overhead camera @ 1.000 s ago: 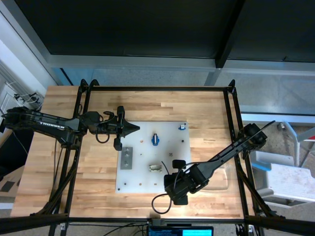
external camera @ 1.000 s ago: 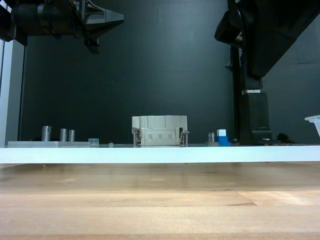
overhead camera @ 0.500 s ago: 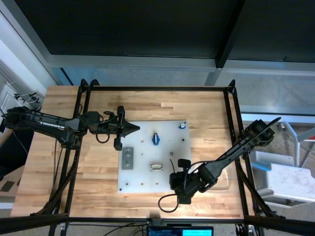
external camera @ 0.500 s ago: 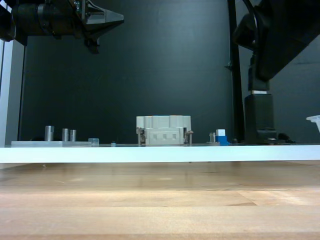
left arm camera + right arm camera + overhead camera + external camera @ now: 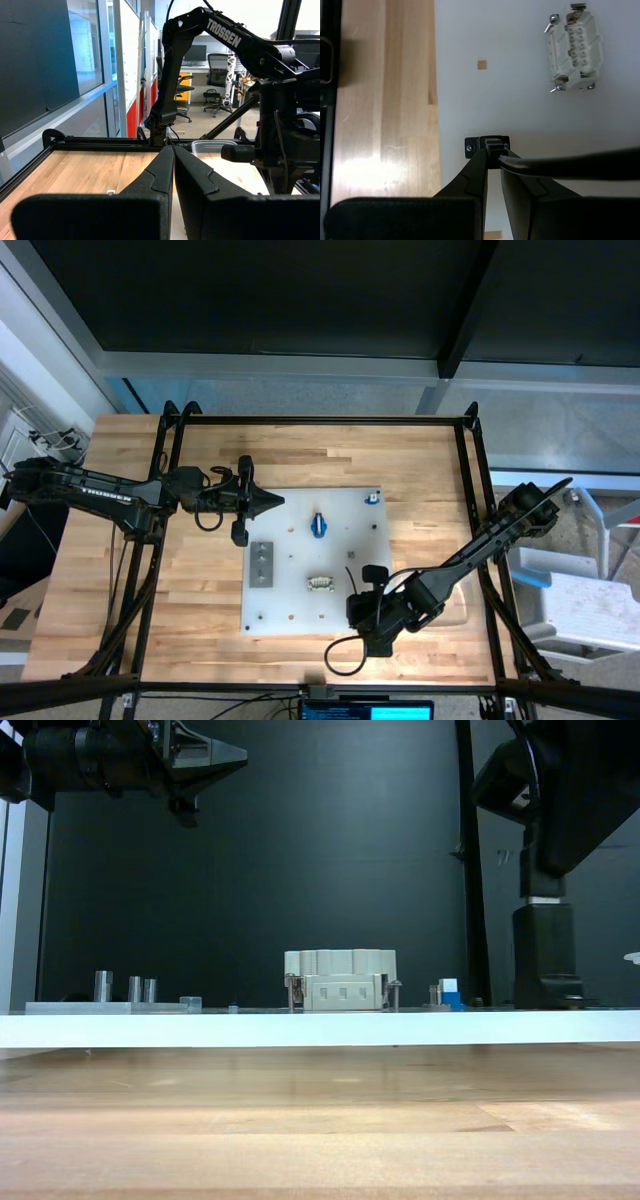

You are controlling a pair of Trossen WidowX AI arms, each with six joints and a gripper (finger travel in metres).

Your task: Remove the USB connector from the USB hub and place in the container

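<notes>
The USB hub (image 5: 472, 146) is a tiny black block at the near right edge of the white plate (image 5: 290, 540). The USB connector (image 5: 492, 144) sits plugged into it, its thin black cable (image 5: 570, 165) running off sideways. My right gripper (image 5: 493, 150) reaches down onto the hub, shut on the plug; in the high view this gripper (image 5: 362, 605) hides the hub. The container (image 5: 460, 602) is a clear tray beside the plate, partly under the right arm. My left gripper (image 5: 272, 501) hovers shut above the plate's far left corner, holding nothing.
On the plate stand a grey metal block (image 5: 260, 565), a blue piece (image 5: 318, 525) and a silvery-beige oblong connector (image 5: 320, 583). Black frame rails (image 5: 470, 470) border the wooden table. A loop of the right arm's thick cable (image 5: 340, 660) hangs near the front edge.
The white plate and everything on it slid a little to the right, together with the right gripper clamped at the hub. The left arm has not moved.
</notes>
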